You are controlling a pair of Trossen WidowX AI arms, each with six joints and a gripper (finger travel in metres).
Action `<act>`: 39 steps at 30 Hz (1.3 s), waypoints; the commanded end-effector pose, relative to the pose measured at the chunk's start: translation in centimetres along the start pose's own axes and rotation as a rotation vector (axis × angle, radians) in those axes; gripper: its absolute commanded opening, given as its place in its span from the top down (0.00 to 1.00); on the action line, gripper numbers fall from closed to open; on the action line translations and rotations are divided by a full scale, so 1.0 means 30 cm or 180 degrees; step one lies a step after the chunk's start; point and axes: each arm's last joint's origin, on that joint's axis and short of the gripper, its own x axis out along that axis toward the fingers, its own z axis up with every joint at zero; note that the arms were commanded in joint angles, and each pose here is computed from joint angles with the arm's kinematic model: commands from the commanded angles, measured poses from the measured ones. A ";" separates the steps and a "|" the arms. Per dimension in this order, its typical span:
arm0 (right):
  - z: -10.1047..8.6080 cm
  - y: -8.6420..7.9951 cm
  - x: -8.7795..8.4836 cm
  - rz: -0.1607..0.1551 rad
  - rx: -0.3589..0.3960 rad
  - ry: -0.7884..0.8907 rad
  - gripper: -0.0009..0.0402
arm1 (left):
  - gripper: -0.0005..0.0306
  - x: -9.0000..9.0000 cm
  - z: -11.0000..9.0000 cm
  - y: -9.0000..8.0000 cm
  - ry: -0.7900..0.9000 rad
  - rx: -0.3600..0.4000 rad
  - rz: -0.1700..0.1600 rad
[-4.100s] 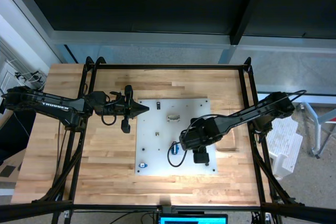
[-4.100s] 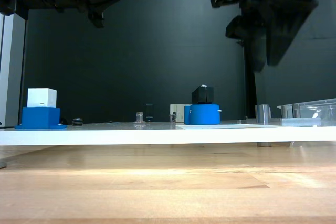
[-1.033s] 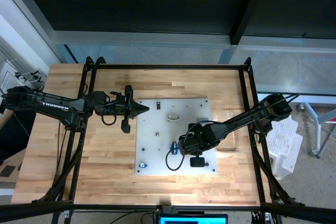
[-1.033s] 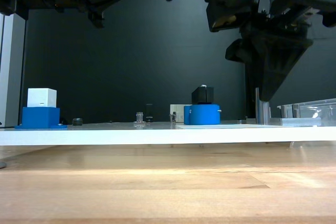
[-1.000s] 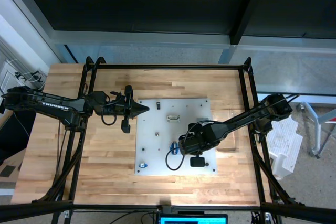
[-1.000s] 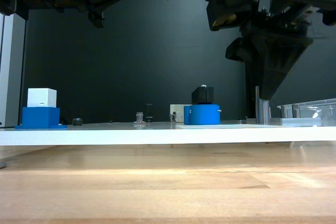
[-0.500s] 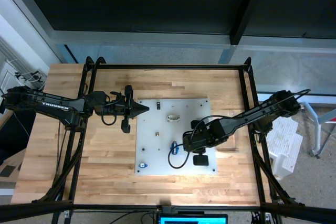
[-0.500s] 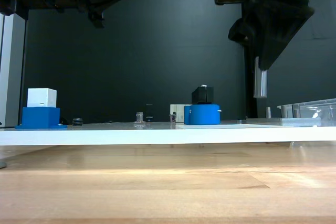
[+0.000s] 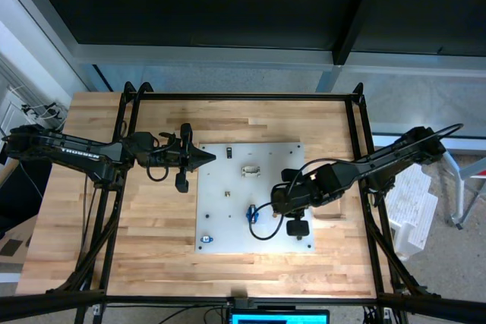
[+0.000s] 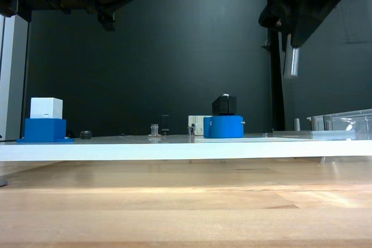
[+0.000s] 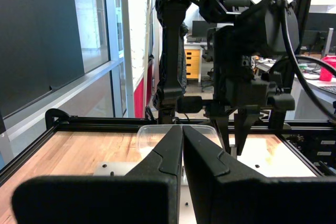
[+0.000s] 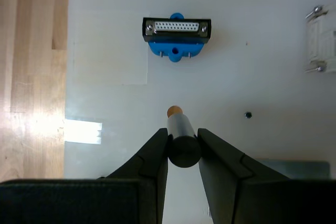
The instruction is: Remove the 16mm cylinder and place in the container
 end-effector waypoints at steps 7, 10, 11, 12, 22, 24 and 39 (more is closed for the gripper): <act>-0.004 -0.004 -0.019 0.0006 -0.0016 -0.0021 0.95 | 0.98 0.000 0.000 0.000 -0.0001 0.0000 0.0000; -0.004 -0.004 -0.019 0.0008 -0.0004 -0.0020 0.95 | 0.98 0.000 0.000 0.000 -0.0001 0.0000 -0.0001; -0.005 -0.004 -0.019 0.0012 0.0002 -0.0015 0.95 | 0.98 0.000 0.000 0.000 -0.0001 0.0001 0.0000; -0.006 -0.004 -0.020 0.0010 0.0000 -0.0008 0.95 | 0.98 0.000 0.000 0.000 -0.0001 0.0000 0.0000; -0.085 -0.062 -0.053 -0.0093 0.0212 0.0150 0.95 | 0.98 0.000 0.000 0.000 -0.0001 0.0001 -0.0001; -0.109 -0.079 -0.059 -0.0116 0.0321 0.0145 0.95 | 0.98 0.000 0.000 0.000 0.0000 0.0000 0.0000; -0.312 -0.163 -0.071 -0.0323 0.1062 0.0220 0.95 | 0.98 0.000 0.000 0.000 0.0000 0.0000 0.0000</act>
